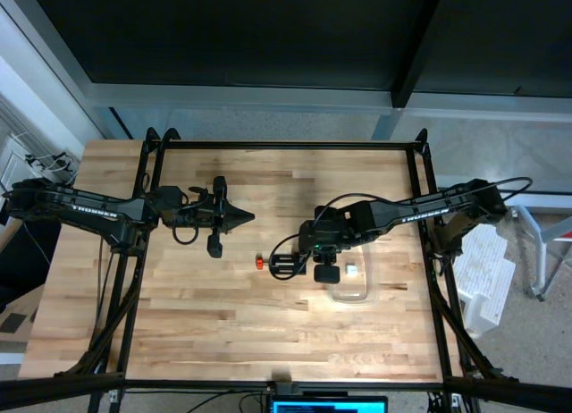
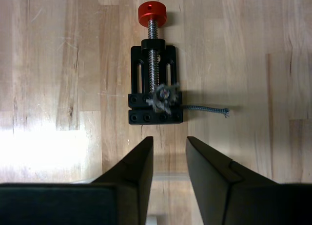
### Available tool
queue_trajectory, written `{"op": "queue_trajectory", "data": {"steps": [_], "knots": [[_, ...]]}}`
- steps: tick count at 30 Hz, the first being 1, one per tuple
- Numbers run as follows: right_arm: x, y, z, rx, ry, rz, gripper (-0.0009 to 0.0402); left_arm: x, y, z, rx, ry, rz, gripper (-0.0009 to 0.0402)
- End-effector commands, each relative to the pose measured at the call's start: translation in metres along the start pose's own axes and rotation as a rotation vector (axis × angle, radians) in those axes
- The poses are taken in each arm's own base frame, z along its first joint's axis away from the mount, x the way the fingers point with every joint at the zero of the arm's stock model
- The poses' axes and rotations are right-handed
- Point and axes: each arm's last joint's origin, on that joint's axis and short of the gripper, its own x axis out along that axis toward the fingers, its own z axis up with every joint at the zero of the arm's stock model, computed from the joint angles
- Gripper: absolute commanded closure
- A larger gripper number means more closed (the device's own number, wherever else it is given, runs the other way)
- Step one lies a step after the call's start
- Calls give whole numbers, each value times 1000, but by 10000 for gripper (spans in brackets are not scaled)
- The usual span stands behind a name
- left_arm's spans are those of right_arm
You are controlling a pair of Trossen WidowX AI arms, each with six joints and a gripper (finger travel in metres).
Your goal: Remove the USB-C connector from taskboard and place in the container
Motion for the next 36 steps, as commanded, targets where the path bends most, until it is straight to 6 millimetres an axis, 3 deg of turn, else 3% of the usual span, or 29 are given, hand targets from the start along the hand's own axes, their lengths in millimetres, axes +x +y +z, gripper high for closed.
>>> {"op": "queue_trajectory", "data": {"steps": [1, 10, 31, 36], "knots": [[6, 1, 3, -3, 12, -2, 266, 0, 0, 0, 0, 0, 0, 393], [28, 4, 7, -7, 46, -8, 235, 0, 0, 0, 0, 0, 0, 393], [58, 9, 12, -32, 54, -8, 237, 0, 0, 0, 0, -1, 0, 393], [61, 9, 12, -44, 60, -1, 254, 0, 0, 0, 0, 0, 0, 393]]}}
